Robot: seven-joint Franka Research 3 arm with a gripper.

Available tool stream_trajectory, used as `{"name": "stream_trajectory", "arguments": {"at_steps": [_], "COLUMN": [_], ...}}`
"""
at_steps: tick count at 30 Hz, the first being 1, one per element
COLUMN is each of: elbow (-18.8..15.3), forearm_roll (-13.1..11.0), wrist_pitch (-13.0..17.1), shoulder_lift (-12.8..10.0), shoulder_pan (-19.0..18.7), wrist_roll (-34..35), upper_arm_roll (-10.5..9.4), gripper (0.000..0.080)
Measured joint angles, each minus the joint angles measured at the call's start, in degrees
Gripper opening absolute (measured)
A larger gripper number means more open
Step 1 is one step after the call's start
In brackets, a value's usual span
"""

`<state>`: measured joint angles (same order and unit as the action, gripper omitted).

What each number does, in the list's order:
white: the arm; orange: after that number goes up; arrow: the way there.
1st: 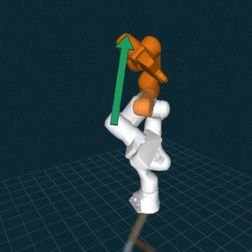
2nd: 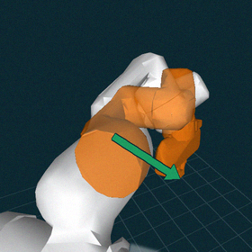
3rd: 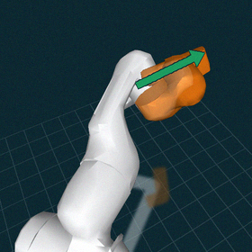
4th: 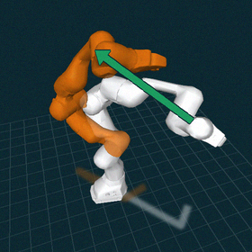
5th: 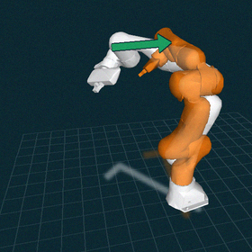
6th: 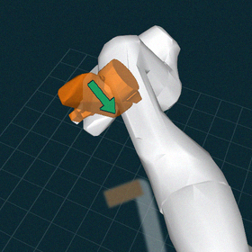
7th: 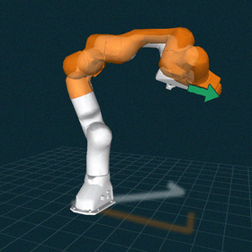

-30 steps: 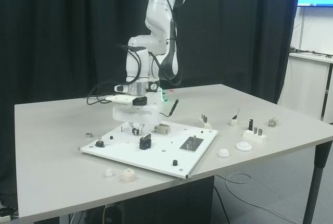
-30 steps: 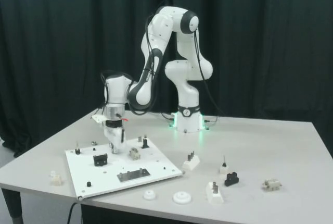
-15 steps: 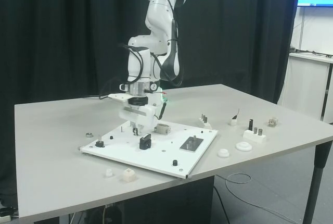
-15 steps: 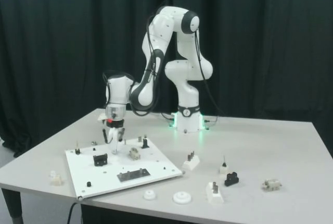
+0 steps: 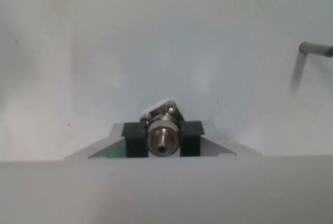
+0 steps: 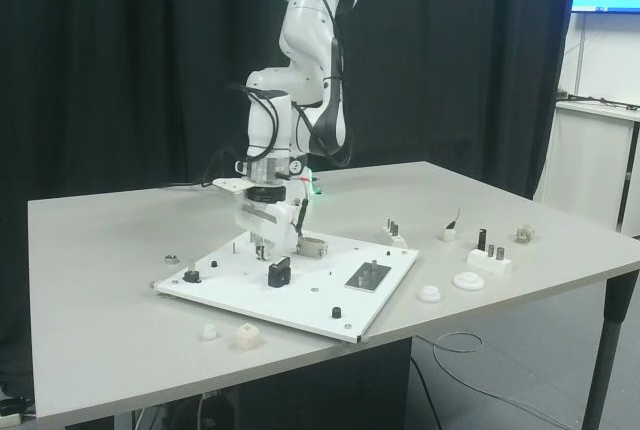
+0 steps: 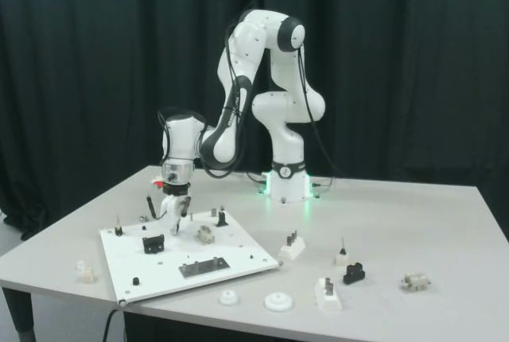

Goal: Insert BNC.

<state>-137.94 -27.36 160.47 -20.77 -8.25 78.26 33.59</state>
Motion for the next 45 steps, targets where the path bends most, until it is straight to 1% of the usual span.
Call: {"name": "stream_trajectory", "arguments": {"at_steps": [23,31,42,43,45], "elbow": [0.26,0.43,1.36,1.57,2.07], "forearm_roll": [0.13,0.52,1.53,1.82,2.43], "wrist_pitch": [-0.08,-0.44,-1.24,-1.4,-1.87], "shoulder_lift": [-0.14,-0.16,-0.21,-0.21,-0.21], "shoulder_pan": [0.0,0.0,0.0,0.0,0.0], "wrist_roll": [13.52,16.27,17.11,17.11,17.11], "upper_arm_roll": [0.01,0.08,0.41,0.47,0.6], "gripper": [0.0127,0.0127,0.0127,0.0354,0.0354]}}
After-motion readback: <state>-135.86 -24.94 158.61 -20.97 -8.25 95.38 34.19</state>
